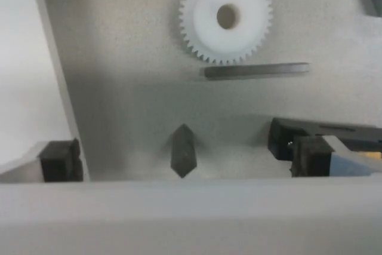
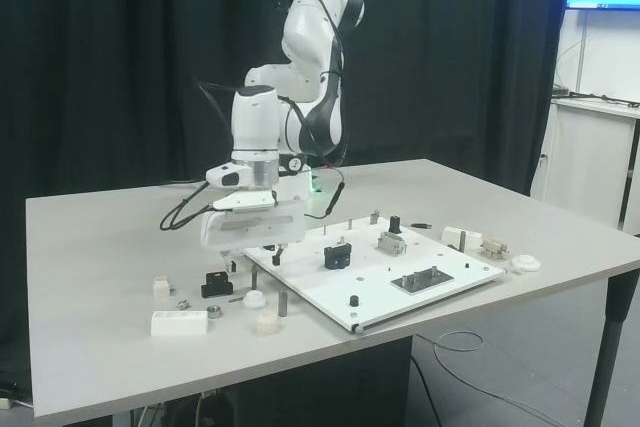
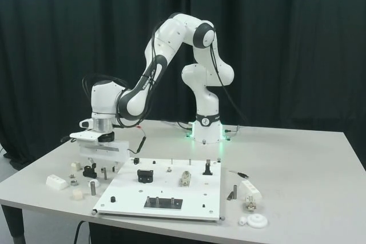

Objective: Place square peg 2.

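- Wrist view: the tool (image 1: 185, 158) is released, its two black fingertips (image 1: 59, 160) spread wide with nothing clamped.
- Between the fingertips, and apart from both, stands a short grey peg (image 1: 182, 147) on the grey counter (image 2: 100, 247). It presents a corner-on, four-sided outline. I judge it to be square peg 2, though no marking confirms this.
- Beyond the peg lie a white gear (image 1: 225, 16) and a grey rod (image 1: 256, 70), the rod flat on the counter just beside the gear. Neither touches the peg.
- First room view: the tool (image 2: 256, 259) hangs low over the counter at left of centre in the frame, just off the near-left edge of the white board (image 2: 440, 297). The peg itself cannot be picked out with certainty in either room view.
- Step in hand, as judged: approach before the grasp. The peg is not yet held and nothing has been placed.
- Next move, as judged: turn the wrist so the pads face the peg's flats rather than its corners, lower until the pads bracket it, and close evenly. Its square hole on the board cannot be identified from these views.
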